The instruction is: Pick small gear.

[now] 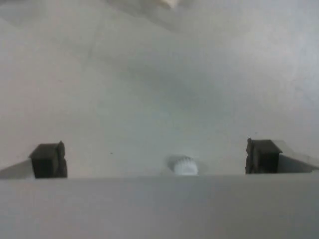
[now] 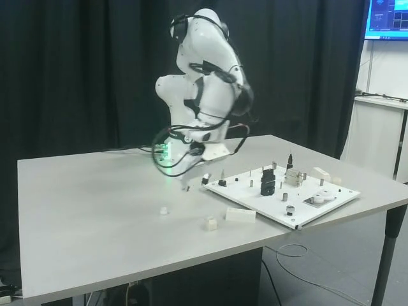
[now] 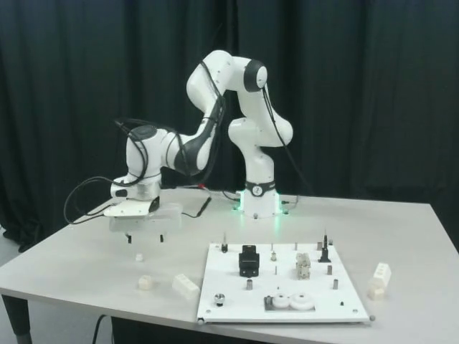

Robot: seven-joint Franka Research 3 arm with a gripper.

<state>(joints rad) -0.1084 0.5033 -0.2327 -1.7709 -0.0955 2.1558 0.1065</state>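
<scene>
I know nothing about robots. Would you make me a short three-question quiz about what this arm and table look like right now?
1. True or false: the gripper is open, with the small gear lying between its fingers.
2. The small gear lies on: A) the white board; B) the bare grey table; C) inside the closed gripper.
3. Fill in: the light at the arm's base glows ____.

Key: 1 true; 2 B; 3 green.
</scene>
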